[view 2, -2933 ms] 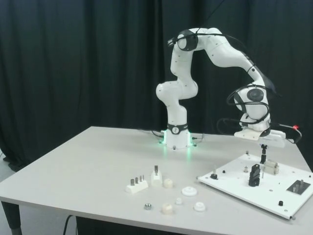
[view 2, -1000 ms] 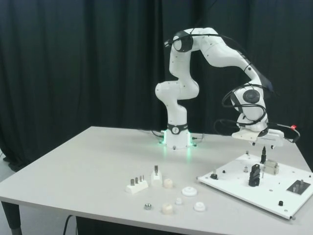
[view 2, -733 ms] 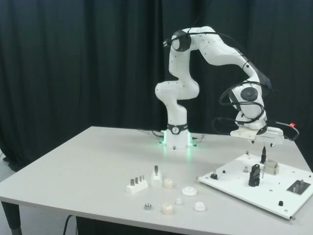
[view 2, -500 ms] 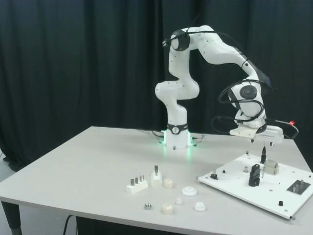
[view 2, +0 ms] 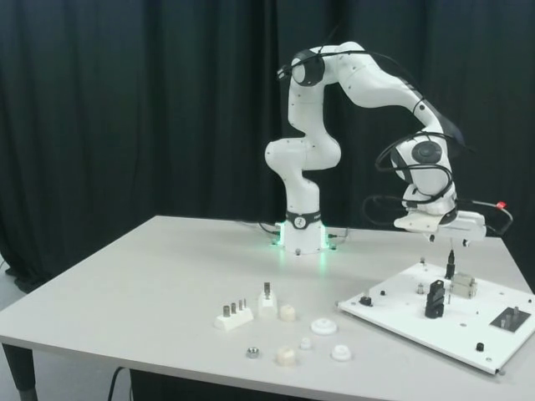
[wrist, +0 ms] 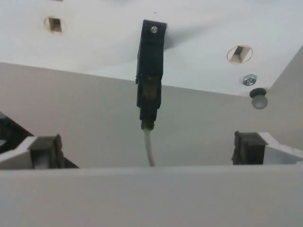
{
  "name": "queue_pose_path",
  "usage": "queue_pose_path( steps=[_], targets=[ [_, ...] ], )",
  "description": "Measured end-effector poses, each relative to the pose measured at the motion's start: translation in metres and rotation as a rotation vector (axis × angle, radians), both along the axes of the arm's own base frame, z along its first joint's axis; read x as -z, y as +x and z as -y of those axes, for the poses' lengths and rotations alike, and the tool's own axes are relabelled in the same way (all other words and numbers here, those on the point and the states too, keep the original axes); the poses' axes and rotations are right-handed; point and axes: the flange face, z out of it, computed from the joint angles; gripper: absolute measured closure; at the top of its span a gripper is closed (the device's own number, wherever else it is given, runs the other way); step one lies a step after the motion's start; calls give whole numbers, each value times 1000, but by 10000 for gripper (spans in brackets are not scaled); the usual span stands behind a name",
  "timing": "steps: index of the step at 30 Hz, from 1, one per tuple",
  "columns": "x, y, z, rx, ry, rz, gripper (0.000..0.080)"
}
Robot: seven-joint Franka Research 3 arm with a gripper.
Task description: Insert USB.
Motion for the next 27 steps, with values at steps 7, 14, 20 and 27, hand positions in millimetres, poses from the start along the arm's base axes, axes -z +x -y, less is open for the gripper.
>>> queue_pose_path(
  steps=[7,14,20,27],
  targets=[
    [-6,-1,-3,-11,5,12,3],
    [-12,-2,-5,-24,6,17,3],
    [-17,-2,-6,-30,8,28,3],
    [-23,-3,-7,-36,12,39,3]
  ],
)
